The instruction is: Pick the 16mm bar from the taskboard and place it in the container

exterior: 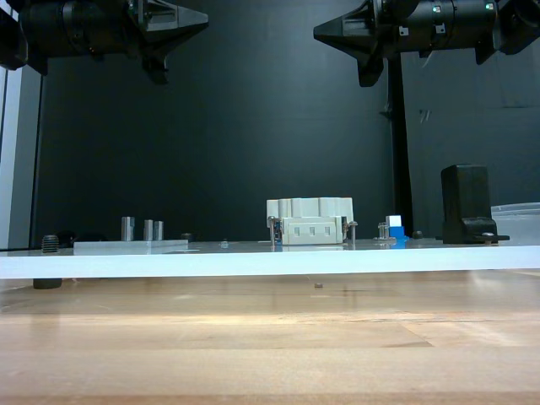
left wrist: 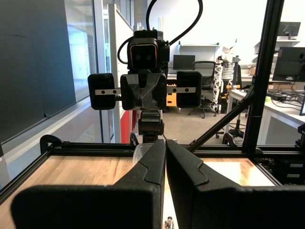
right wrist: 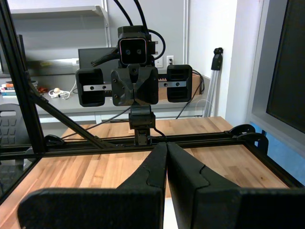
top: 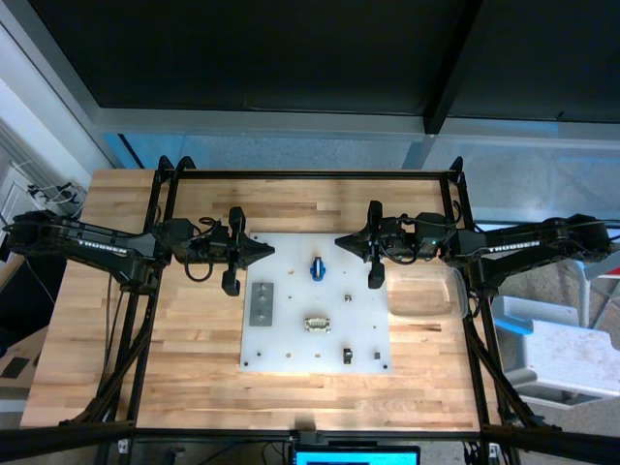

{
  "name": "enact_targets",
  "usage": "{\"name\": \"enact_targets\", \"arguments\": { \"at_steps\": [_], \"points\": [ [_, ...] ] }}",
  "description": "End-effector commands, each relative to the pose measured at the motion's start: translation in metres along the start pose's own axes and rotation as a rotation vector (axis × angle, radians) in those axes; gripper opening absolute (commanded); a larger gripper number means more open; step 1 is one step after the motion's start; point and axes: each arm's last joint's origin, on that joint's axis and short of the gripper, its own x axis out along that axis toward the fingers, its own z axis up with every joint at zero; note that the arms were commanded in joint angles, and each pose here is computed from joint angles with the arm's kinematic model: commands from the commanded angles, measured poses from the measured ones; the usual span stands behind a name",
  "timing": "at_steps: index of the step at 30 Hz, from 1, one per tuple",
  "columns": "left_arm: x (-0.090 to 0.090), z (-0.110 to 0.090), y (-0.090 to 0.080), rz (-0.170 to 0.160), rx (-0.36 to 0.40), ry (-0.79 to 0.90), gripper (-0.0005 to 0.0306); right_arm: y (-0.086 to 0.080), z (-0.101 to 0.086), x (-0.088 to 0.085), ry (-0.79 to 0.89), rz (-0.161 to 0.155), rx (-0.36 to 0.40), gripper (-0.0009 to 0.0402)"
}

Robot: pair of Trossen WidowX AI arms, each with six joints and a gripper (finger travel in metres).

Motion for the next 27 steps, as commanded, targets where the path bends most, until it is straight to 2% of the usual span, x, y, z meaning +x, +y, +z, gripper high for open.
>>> {"name": "enact_targets", "arguments": {
  "at_steps": [1, 13, 15, 19, 27],
  "points": [
    [0.0, 0.0001, 0.0, 0.0, 0.0, 0.0, 0.0, 0.0001, 0.0, 0.0, 0.0, 0.001, 0.0, 0.0],
    [0.0, 0.0001, 0.0, 0.0, 0.0, 0.0, 0.0, 0.0002, 0.0, 0.0, 0.0, 0.001, 0.001, 0.0],
    [0.0, 0.0001, 0.0001, 0.0, 0.0, 0.0, 0.0, 0.0003, 0.0, 0.0, 0.0, 0.002, 0.031, 0.0],
    [0.0, 0.0001, 0.0001, 0.0, 0.0, 0.0, 0.0, 0.0013, -0.001, 0.0, 0.012, 0.036, 0.048, 0.0],
    [0.0, 0.0001, 0.0001, 0.0, 0.0, 0.0, 0.0, 0.002, -0.0032, 0.0021, 0.201, 0.026, 0.04, 0.0]
  ]
}}
